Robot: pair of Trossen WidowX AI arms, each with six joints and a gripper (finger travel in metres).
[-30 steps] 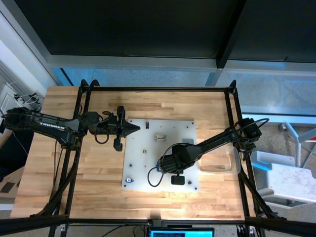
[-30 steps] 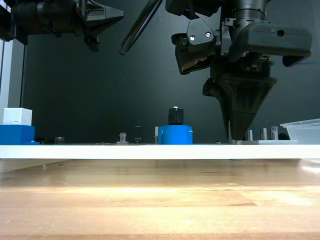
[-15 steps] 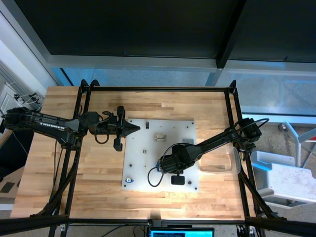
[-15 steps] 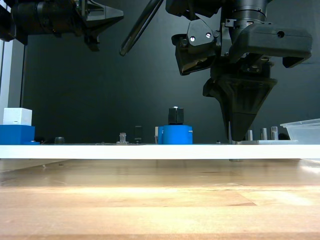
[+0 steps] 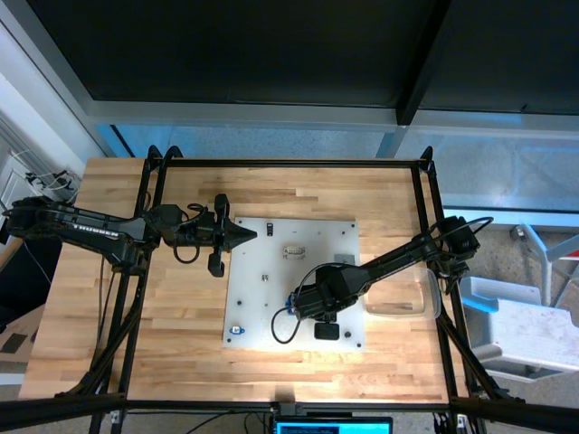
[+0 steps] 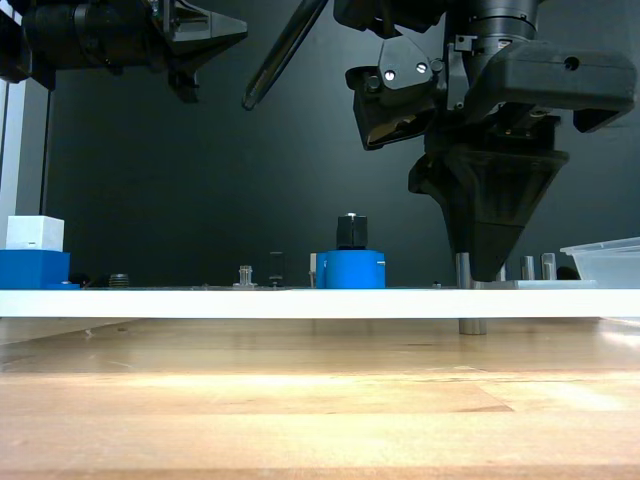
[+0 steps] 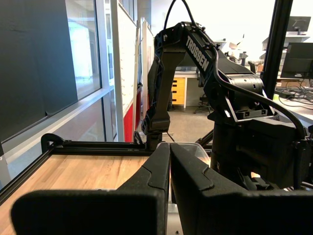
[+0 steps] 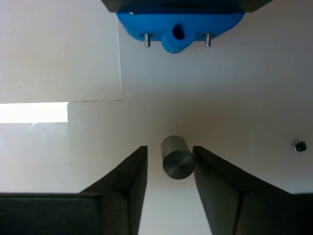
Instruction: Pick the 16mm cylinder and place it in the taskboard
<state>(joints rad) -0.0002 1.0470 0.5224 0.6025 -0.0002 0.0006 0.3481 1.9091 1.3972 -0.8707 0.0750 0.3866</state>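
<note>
The 16mm cylinder (image 8: 176,158), a short grey metal peg, stands upright in a hole of the white taskboard (image 5: 258,312), near its front right. In the low view the cylinder (image 6: 463,271) pokes through the taskboard (image 6: 250,303) and shows below it. My right gripper (image 8: 169,148) hangs straight over the peg, open, with a finger on each side and small gaps showing. In the high view the right gripper (image 5: 310,310) hides the peg. The left gripper (image 5: 249,233) hovers shut above the board's left edge, its fingers (image 7: 161,169) pressed together and holding nothing.
A clear plastic tray (image 5: 403,303) lies just right of the board. On the board stand a blue fitting with a black cap (image 6: 347,266), a blue connector (image 5: 236,331) and small pegs (image 6: 535,266). A blue part (image 8: 180,22) sits just beyond the cylinder.
The right gripper has risen slightly and shifted a little. The cylinder, earlier only a thin sliver beside the fingertips, now stands exposed in the board. The left arm has not moved.
</note>
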